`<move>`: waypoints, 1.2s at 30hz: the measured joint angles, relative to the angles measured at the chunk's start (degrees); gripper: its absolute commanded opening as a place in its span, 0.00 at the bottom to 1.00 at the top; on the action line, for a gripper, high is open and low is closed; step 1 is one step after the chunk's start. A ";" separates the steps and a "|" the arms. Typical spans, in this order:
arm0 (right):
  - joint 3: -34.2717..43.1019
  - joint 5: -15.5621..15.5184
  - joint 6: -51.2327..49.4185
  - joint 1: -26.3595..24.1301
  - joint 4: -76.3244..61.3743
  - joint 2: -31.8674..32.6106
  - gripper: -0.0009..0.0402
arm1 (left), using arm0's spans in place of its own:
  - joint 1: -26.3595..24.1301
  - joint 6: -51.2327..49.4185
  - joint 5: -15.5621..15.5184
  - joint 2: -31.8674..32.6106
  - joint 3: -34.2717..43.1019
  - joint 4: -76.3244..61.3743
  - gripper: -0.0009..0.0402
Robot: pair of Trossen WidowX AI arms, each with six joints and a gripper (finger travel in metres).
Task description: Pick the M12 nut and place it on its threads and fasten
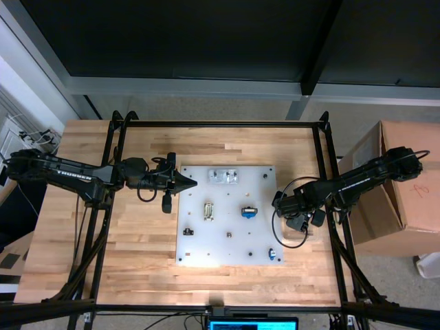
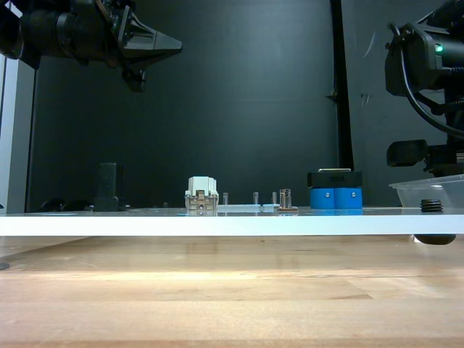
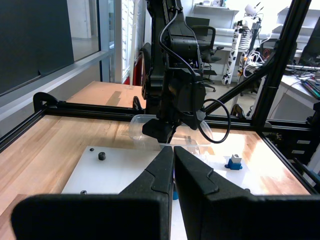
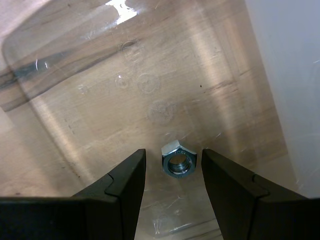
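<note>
Currently two black robot arms reach inward over a wooden table [image 1: 137,261] that carries a white board [image 1: 199,189].

The right arm comes in from the right edge. Its wrist is tipped downward, so the right gripper [image 4: 173,152] points into a clear tray [image 4: 100,75] just beside the board's right edge. Its jaws are apart.

The nut [image 4: 179,162], small and silver, lies flat and free on the tray floor directly between the two jaw tips. There is a narrow gap on each side and it touches neither tip.

The black ribbed stud [image 2: 432,206] stands bare on the board, off to the board side of these jaws and nearer the table's near edge.

The left arm stretches level from the left edge, held well above the board. The left gripper [image 1: 191,183] points straight across toward the right arm. Its jaws are pressed together on nothing and hang over the board's left edge.
</note>
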 measured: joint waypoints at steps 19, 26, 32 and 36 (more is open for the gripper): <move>-0.81 -0.07 0.00 -0.04 1.29 0.00 0.32 | 0.00 0.00 -0.02 0.00 0.00 0.00 0.02; -0.83 -0.20 0.02 -0.04 1.36 0.00 0.19 | 0.00 0.00 0.00 0.00 0.00 0.00 0.02; -0.83 -0.11 0.02 -0.04 1.46 0.00 0.10 | 0.00 0.00 0.00 0.00 0.00 0.00 0.02; -0.83 -0.04 0.20 -0.02 1.46 -0.07 0.06 | 0.00 0.00 0.00 0.00 -0.02 0.00 0.02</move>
